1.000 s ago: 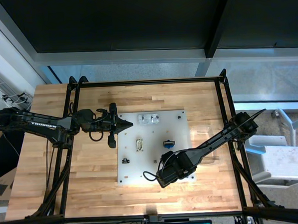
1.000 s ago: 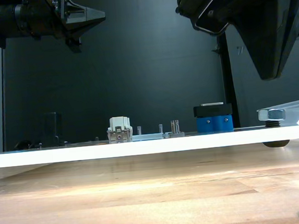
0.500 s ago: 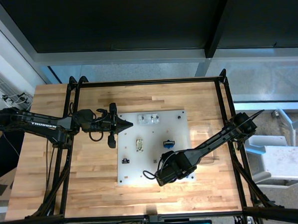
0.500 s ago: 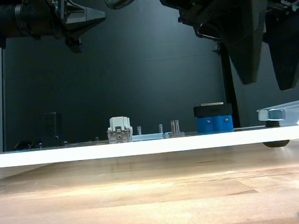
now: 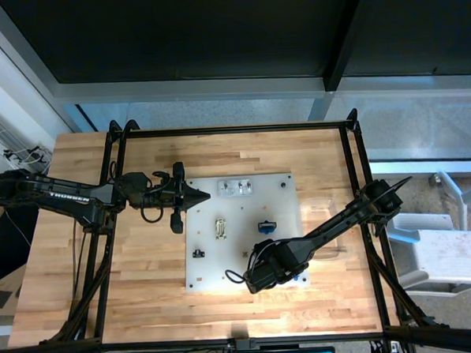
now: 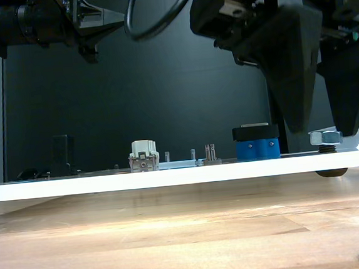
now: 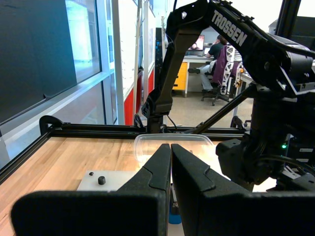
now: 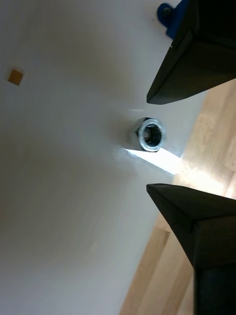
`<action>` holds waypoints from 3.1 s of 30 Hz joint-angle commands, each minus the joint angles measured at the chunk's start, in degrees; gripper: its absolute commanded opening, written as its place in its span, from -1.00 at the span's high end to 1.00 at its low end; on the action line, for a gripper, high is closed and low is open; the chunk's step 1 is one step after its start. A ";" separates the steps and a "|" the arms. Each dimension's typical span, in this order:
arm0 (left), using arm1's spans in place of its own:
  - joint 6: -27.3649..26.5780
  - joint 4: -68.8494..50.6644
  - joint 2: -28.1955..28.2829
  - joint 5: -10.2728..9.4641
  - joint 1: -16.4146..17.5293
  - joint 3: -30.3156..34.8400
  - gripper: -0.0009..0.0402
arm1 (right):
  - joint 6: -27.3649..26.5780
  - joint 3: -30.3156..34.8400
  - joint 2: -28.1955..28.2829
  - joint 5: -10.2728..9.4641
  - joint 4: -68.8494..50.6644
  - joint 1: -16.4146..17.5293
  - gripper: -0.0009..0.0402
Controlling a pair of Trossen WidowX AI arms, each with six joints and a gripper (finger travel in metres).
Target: Unfasten the M12 fastener and place in the container
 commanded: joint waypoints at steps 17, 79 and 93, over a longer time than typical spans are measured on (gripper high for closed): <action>0.00 0.02 0.00 0.02 0.02 0.00 0.96 | -1.07 -1.44 -0.02 0.02 1.20 -0.46 0.34; 0.00 0.02 0.00 0.02 0.02 0.00 0.96 | -63.32 -0.74 -7.37 -1.44 -2.97 -1.16 0.96; 0.00 0.02 0.00 0.02 0.02 0.00 0.96 | -67.98 -8.94 -20.59 6.12 -13.77 -4.87 0.96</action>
